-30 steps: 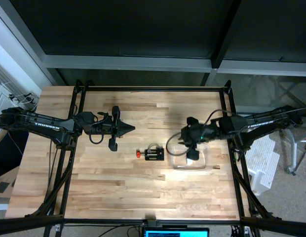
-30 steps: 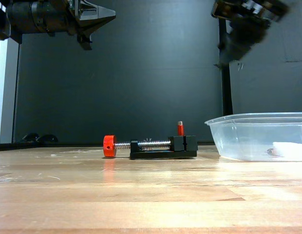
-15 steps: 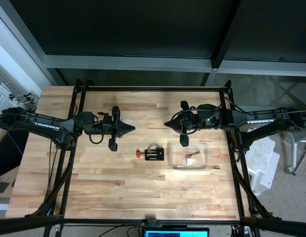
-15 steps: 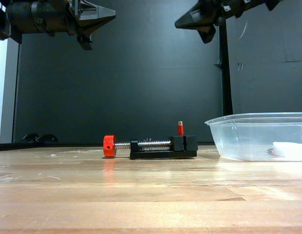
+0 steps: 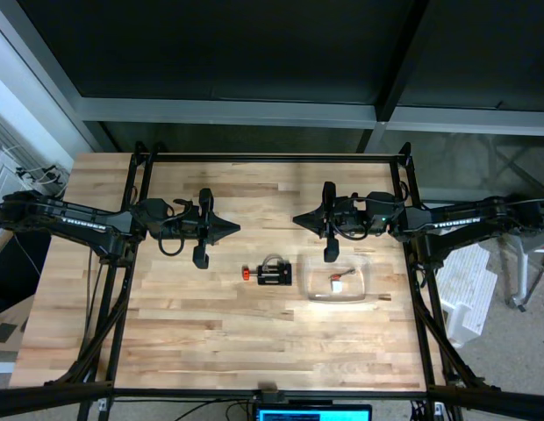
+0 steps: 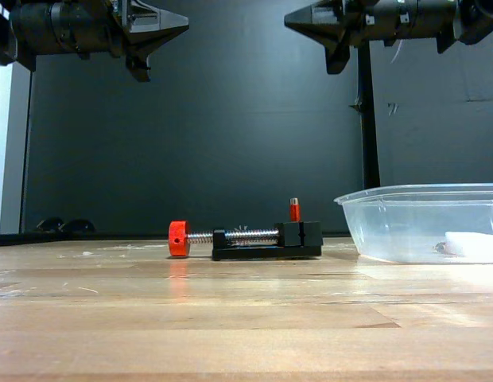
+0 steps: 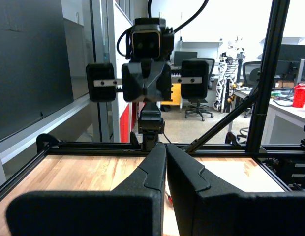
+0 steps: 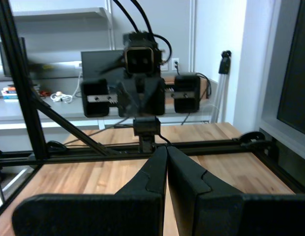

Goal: Remove the RCA connector from the receptacle and place in the container

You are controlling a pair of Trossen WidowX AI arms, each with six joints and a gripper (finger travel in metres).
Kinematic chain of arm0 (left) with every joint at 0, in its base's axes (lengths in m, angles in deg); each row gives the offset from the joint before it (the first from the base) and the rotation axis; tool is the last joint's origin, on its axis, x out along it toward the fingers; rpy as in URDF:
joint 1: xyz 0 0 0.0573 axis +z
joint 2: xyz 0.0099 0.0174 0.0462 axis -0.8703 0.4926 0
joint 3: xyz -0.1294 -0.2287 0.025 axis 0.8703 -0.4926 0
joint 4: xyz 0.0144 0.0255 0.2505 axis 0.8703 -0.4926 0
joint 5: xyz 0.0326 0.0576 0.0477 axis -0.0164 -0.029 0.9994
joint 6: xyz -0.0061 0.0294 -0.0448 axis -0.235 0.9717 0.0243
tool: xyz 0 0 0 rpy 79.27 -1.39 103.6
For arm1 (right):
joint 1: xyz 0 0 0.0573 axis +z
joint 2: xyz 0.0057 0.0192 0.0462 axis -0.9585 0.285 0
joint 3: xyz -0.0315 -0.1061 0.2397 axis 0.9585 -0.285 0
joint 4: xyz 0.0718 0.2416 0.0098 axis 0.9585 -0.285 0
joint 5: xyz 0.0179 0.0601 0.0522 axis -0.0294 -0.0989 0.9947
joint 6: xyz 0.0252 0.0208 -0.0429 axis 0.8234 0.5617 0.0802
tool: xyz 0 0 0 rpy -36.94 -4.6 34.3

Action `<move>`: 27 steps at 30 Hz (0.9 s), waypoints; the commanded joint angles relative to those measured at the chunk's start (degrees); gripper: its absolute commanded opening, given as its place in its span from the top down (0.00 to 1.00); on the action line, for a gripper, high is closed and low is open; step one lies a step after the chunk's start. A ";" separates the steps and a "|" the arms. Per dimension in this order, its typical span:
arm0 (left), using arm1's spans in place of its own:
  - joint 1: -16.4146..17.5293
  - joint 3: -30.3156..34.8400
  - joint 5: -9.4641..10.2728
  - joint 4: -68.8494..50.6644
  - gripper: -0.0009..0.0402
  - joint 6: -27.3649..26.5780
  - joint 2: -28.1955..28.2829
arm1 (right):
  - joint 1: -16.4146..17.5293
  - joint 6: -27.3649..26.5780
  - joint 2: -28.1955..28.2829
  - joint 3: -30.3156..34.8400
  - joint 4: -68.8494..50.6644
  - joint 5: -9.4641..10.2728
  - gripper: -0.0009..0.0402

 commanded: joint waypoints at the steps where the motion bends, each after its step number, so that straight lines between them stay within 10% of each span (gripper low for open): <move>1: 0.02 0.02 -0.02 0.00 0.98 0.00 0.02 | 0.04 -0.15 0.04 -0.22 0.07 0.04 0.98; 9: 0.02 0.02 -0.02 0.00 0.98 0.00 0.02 | 0.24 -0.55 0.04 -0.22 0.00 3.06 0.98; 27: 0.00 0.02 -0.02 0.00 0.98 0.00 0.02 | 0.44 -0.61 0.07 -0.22 -0.74 2.84 0.98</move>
